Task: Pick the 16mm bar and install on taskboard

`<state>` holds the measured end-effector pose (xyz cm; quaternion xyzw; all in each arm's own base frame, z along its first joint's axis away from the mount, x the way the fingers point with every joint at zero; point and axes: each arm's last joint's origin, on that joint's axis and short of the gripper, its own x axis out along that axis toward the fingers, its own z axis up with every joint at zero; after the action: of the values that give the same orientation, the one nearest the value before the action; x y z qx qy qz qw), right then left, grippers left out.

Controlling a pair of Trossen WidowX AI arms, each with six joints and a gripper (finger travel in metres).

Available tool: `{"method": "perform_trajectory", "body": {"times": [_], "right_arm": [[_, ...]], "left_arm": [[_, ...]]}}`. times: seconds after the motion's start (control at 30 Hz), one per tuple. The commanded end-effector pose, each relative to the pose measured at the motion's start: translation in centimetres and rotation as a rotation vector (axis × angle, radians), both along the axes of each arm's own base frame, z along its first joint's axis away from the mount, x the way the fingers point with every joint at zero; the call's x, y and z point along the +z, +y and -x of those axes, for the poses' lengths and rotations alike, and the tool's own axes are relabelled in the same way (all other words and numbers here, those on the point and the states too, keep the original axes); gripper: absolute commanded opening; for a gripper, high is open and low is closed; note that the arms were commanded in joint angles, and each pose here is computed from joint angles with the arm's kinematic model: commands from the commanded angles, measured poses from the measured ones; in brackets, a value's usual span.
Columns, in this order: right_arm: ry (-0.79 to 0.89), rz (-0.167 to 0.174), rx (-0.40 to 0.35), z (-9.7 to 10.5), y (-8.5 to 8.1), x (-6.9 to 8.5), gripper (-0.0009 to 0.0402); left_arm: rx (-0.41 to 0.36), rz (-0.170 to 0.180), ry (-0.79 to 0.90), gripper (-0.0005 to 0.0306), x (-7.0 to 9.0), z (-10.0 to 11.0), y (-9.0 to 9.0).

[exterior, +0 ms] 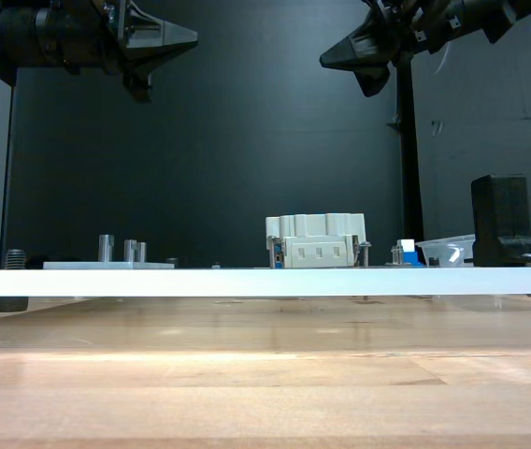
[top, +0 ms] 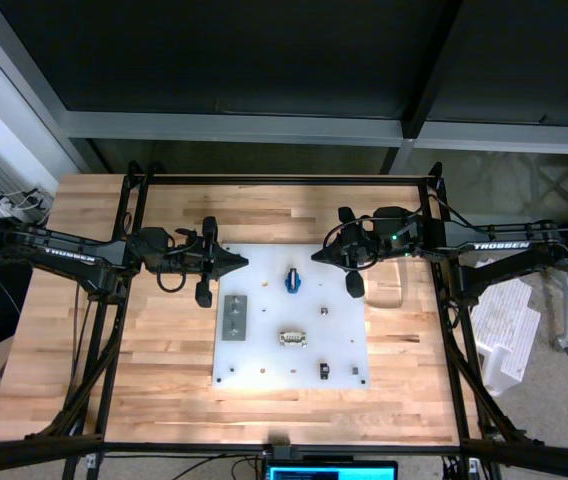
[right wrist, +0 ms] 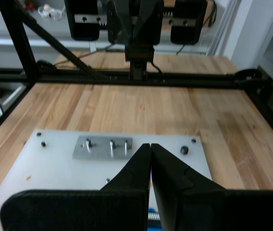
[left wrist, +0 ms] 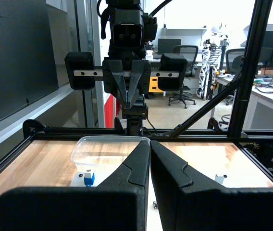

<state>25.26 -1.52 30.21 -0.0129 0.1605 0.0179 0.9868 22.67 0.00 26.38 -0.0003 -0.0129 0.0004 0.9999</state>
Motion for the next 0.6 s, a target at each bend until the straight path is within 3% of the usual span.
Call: {"method": "perform_trajectory", "body": {"times": [0.03,0.37,0.6], "right_arm": [[-0.038,0.001,-0.001,-0.1,0.0,-0.3,0.0000],[-0.109,0.003,-0.003,-0.1,0.0,-0.9,0.0000],[-0.205,-0.042,-0.016,0.0,0.0,-1.7,0.0000]], "left_arm": [[0.000,0.000,0.000,0.0000,0.0,0.0,0.0],[0.000,0.000,0.000,0.0000,0.0,0.0,0.0],[0.000,0.000,0.000,0.0000,0.0,0.0,0.0]]}}
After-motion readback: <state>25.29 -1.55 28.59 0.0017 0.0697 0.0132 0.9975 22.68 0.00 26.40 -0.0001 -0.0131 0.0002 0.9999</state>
